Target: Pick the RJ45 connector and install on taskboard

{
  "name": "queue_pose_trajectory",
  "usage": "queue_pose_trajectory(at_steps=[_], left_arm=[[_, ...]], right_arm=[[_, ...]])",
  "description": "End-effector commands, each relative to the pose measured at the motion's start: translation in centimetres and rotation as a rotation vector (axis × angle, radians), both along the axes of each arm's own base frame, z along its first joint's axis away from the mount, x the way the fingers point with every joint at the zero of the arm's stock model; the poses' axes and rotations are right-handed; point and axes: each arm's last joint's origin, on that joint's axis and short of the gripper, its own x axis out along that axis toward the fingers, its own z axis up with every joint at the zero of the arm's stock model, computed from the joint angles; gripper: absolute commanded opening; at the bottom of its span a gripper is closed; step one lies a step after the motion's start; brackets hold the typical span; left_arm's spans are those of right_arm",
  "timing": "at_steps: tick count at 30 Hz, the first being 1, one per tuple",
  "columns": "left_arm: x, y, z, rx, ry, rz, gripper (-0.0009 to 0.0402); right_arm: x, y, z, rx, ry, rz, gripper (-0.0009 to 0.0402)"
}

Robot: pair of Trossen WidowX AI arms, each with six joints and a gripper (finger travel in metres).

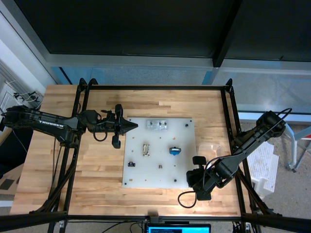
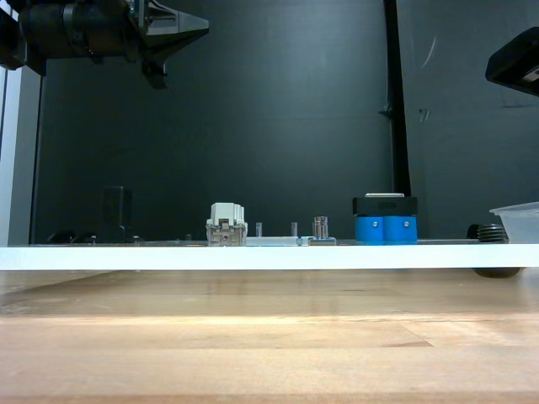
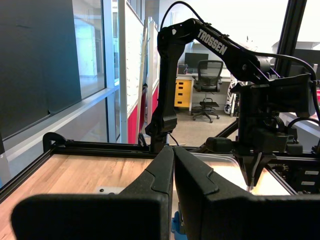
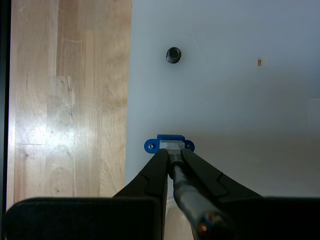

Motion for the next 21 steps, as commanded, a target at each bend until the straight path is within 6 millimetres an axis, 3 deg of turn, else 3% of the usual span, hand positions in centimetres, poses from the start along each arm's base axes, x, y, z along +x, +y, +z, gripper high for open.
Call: queue_pose_trajectory(at_steps=[1,21], left_arm=[[0.00,0.00,0.00,0.000,0.000,0.000,0.0000],[0.00,0.00,0.00,0.000,0.000,0.000,0.0000]], right_arm=[[-0.04,-0.02,-0.08,-0.003,0.008,0.004,0.0000],[-0.12,-0.09,-0.70,-0.004,0.010,0.005,0.0000]])
